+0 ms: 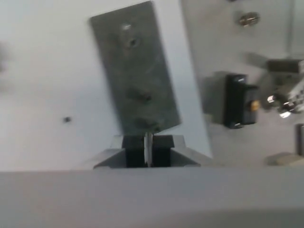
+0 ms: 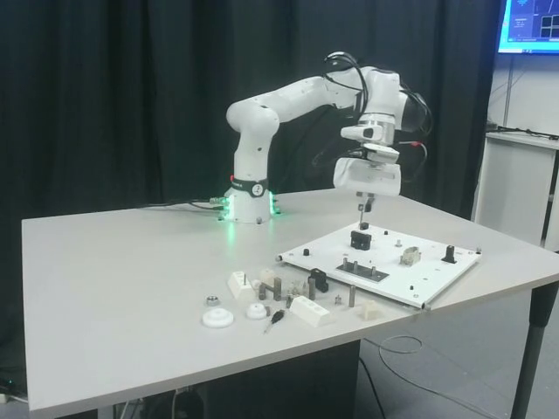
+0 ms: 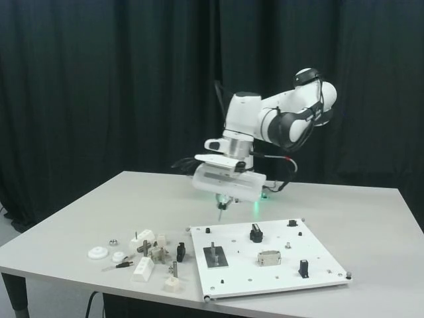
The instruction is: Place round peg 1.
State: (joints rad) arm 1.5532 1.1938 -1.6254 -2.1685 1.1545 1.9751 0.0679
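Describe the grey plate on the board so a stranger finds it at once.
Find the white board on the grey table. The grey plate lies flat near its edge beside the loose parts. Unlike the neighbouring black blocks, it is a flat rectangle with a thin peg standing upright on it.

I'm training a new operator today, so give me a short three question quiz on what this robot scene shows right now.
1. True or false: the end effector rests on the white board.
2. What does the end effector hold? A) a round peg B) a white gear C) nothing
3. Do the loose parts lie on the white board or on the grey table beside it?

Key
1. False: the end effector hangs in the air above the white board.
2. A: it is shut on the round peg, which points downward.
3. On the grey table beside the white board.
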